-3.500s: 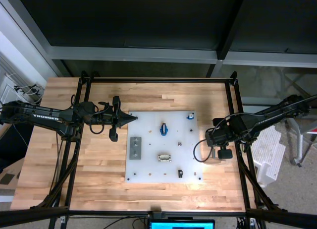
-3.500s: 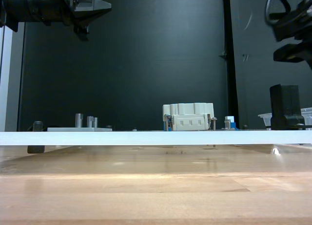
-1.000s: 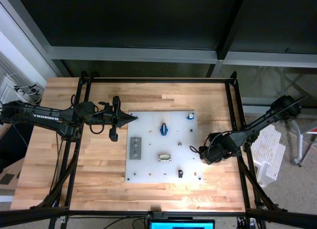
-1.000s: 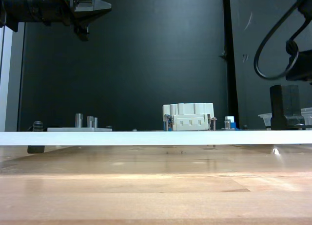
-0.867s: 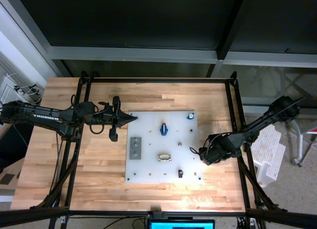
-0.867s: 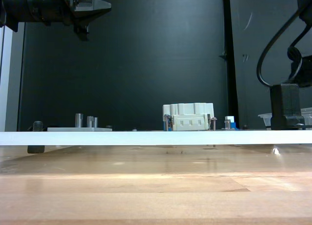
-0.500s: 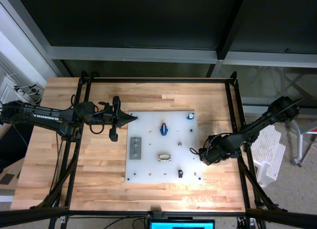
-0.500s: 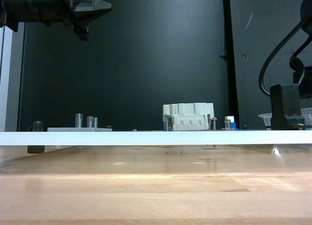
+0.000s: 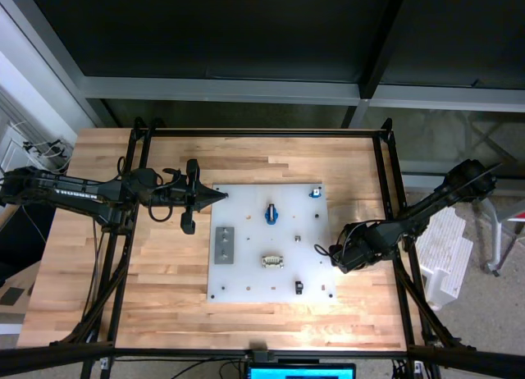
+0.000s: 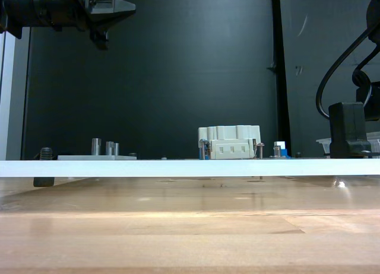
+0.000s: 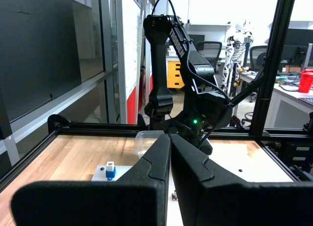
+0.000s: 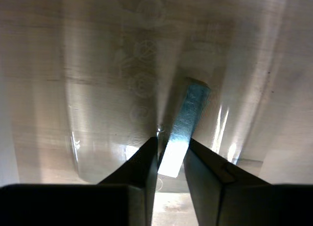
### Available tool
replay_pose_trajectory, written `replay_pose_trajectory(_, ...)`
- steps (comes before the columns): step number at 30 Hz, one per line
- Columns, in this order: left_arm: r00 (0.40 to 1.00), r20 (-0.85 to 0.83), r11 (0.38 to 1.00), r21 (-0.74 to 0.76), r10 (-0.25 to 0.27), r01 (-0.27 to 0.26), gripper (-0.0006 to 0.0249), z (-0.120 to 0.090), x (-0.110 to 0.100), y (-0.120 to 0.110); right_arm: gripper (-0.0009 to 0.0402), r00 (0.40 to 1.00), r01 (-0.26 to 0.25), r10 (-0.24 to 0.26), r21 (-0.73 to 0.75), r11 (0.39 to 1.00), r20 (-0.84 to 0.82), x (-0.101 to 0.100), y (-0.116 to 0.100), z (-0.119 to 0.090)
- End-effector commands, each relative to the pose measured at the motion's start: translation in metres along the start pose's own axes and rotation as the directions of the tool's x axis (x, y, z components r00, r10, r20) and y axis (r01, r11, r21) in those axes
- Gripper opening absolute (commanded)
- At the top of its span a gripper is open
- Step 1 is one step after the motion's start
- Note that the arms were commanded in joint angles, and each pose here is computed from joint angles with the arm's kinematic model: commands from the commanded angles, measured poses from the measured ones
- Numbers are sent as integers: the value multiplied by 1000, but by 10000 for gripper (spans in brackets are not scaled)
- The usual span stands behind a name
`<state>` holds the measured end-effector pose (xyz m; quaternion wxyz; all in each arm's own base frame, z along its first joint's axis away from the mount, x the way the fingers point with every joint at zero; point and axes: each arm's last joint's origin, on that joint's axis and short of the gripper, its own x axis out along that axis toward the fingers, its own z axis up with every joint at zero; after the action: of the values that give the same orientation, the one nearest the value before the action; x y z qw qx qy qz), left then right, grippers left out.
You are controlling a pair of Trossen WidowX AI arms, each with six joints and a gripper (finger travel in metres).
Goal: Pick the 16mm bar and install on taskboard
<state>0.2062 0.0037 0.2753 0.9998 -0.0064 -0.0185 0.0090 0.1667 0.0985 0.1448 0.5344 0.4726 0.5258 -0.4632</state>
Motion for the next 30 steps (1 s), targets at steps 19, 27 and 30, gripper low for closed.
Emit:
replay_pose_trajectory(19, 1000, 1, 1000, 0, 0, 0, 0, 0, 0, 0, 4, 1000, 0, 0, -237, 972, 1, -52, 5, -1)
replay_pose_trajectory(27, 1000, 0, 1000, 0, 0, 0, 0, 0, 0, 0, 4, 999, -48, 44, -532, 846, -19, -92, 7, -2)
replay_pose_trajectory(30, 1000, 0, 1000, 0, 0, 0, 0, 0, 0, 0, 4, 999, -40, 38, -675, 737, -17, -104, 7, -1)
